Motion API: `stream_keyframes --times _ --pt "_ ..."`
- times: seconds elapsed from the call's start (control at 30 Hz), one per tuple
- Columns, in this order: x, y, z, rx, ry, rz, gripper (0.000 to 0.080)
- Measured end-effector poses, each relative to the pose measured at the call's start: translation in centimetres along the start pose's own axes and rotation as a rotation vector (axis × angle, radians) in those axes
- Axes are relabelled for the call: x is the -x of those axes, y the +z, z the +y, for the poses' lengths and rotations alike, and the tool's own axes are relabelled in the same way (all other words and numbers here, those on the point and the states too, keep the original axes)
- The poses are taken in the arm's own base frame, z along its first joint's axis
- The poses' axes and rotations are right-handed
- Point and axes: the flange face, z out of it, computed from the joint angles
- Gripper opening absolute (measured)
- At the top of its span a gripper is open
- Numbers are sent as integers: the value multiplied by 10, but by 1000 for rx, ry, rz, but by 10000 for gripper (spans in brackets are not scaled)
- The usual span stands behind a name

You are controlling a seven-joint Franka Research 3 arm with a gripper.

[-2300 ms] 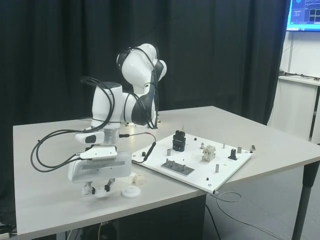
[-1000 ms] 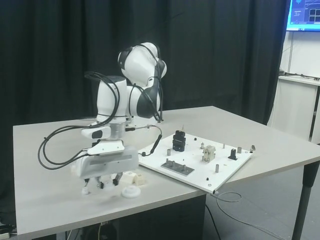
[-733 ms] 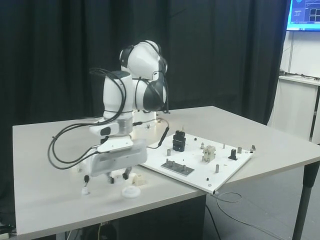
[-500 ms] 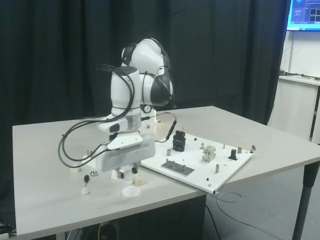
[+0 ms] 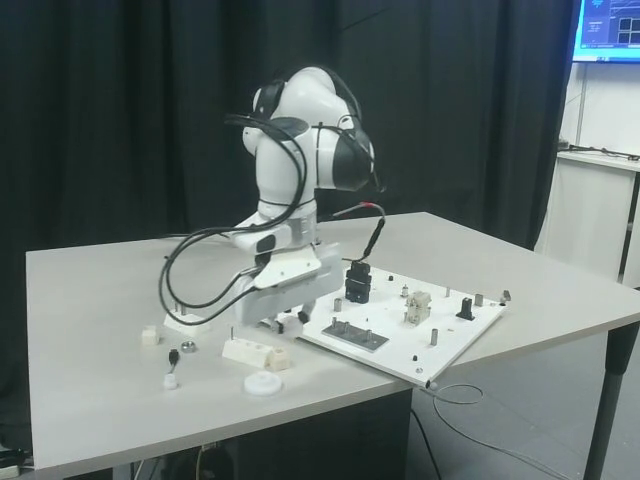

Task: Insert medium gear.

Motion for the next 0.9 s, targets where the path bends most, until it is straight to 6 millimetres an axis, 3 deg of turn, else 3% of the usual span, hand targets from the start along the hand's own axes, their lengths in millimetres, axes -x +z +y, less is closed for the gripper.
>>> stream_keyframes --times 0.33,0.9 --pt "17 -3 -29 0 8 -59 390" --pt "43 10 -74 21 2 -109 390"
